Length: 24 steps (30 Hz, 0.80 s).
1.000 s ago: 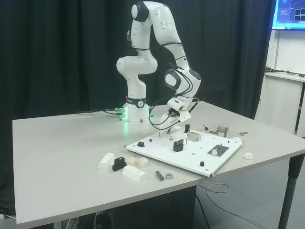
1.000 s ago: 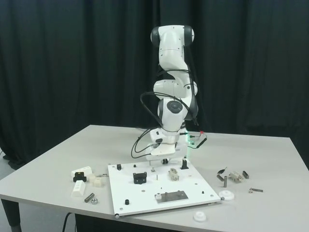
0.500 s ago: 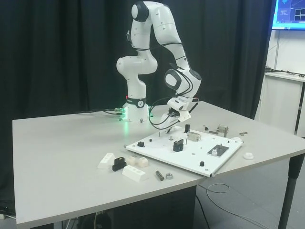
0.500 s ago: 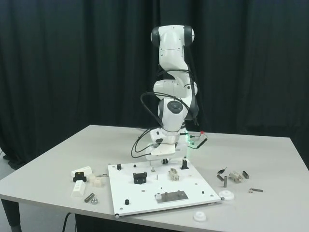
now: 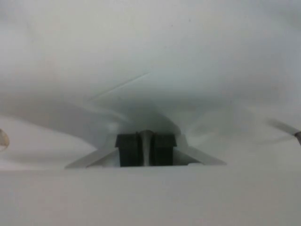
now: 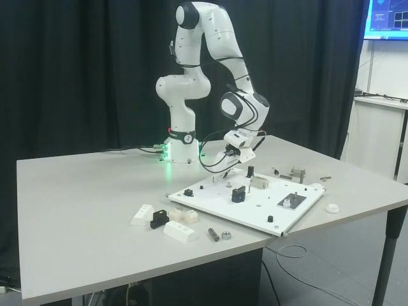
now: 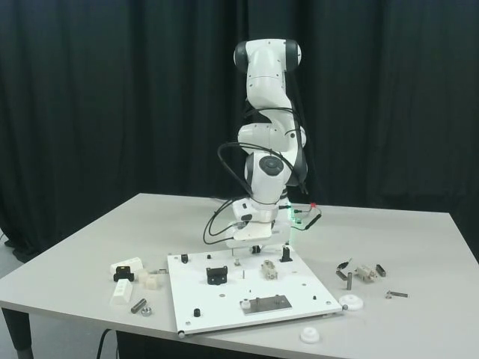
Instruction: Remove round peg 3.
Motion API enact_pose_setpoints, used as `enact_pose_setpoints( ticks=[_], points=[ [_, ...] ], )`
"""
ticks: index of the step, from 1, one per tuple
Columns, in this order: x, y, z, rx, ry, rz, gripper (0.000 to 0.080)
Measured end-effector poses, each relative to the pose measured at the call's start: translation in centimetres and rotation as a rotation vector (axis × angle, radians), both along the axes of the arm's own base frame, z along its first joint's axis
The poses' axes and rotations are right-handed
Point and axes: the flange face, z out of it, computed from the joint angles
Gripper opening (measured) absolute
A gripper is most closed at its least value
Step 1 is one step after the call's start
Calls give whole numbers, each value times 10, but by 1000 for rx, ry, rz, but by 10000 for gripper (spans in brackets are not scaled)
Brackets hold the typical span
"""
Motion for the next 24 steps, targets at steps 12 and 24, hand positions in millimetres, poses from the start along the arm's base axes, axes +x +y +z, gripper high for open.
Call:
enact_pose_setpoints(
  ticks=[12,24],
  points=[
    [0,2,9,-16,5,-6,69],
    [0,4,17,-27,5,-8,69]
  ],
)
